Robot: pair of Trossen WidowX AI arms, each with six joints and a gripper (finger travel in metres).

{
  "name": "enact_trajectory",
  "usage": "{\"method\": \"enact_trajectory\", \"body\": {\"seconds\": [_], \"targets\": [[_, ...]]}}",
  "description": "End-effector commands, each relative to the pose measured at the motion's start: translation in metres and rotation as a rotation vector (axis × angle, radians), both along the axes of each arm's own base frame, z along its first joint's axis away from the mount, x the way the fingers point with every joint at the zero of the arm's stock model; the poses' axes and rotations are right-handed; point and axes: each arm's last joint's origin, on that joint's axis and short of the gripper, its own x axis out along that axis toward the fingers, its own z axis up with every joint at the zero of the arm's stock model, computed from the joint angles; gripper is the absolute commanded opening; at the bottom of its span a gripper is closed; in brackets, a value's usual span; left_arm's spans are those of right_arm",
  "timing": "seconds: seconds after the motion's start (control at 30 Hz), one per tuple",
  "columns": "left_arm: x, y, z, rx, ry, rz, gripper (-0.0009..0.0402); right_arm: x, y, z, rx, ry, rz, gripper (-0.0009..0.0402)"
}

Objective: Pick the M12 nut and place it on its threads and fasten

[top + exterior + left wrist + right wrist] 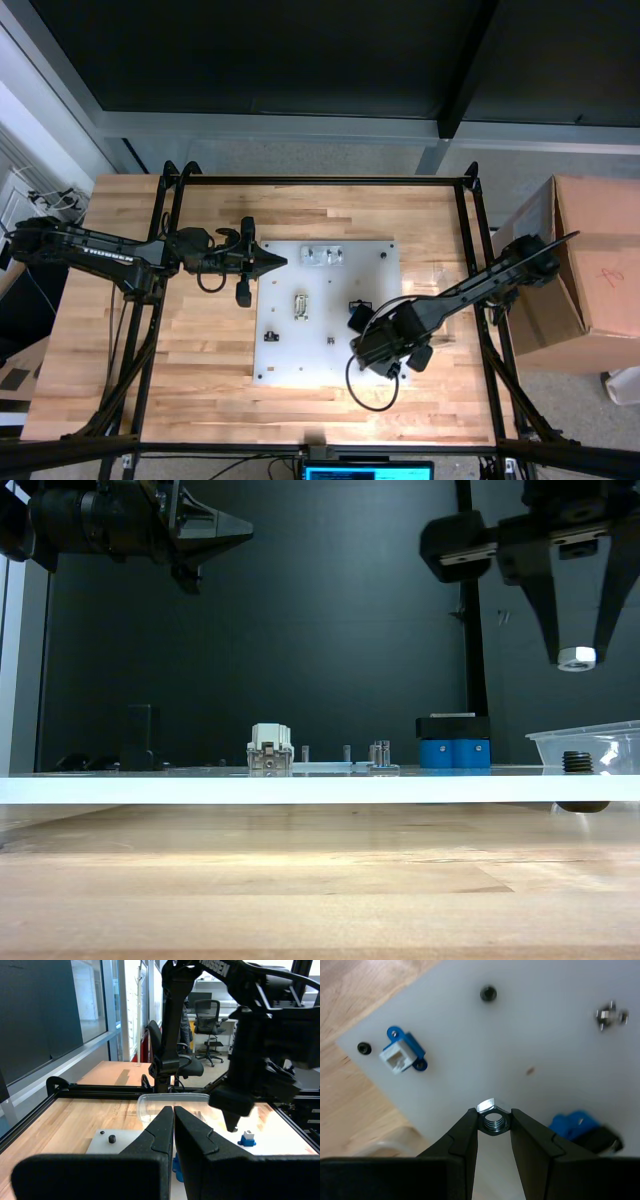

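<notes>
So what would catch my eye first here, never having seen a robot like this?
The small silver nut pinched in the right gripper, hanging in the air, well above the bare black stud on the white board. Next, the left gripper, shut and empty, hovering high over the board's left edge.

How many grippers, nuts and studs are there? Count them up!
Grippers: 2 (left gripper shut, high near the left edge of the board; right gripper high over its near right part)
Silver nuts: 1 (the nut held in the right gripper, clear of its stud)
Black ribbed studs: 1 (bare)
Total: 4
</notes>
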Motion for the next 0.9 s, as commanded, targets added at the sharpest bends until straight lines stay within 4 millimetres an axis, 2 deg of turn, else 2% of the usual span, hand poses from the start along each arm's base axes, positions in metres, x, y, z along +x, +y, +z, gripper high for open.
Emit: {"method": "enact_trajectory", "body": {"seconds": [0.03, 0.33, 0.6, 0.9], "targets": [[0.000, 0.000, 0.000, 0.000, 0.000, 0.000, 0.0000, 0.012, 0.010, -0.002, -0.008, 0.010, 0.066, 0.0032], [0.000, 0.000, 0.000, 0.000, 0.000, 0.000, 0.0000, 0.037, 0.032, -0.010, -0.034, 0.055, 0.158, 0.0032], [0.000, 0.000, 0.000, 0.000, 0.000, 0.000, 0.0000, 0.042, 0.045, -0.023, -0.031, 0.051, 0.252, 0.0032], [0.000, 0.000, 0.000, 0.000, 0.000, 0.000, 0.0000, 0.044, 0.048, -0.032, -0.027, 0.065, 0.259, 0.0032]]}}
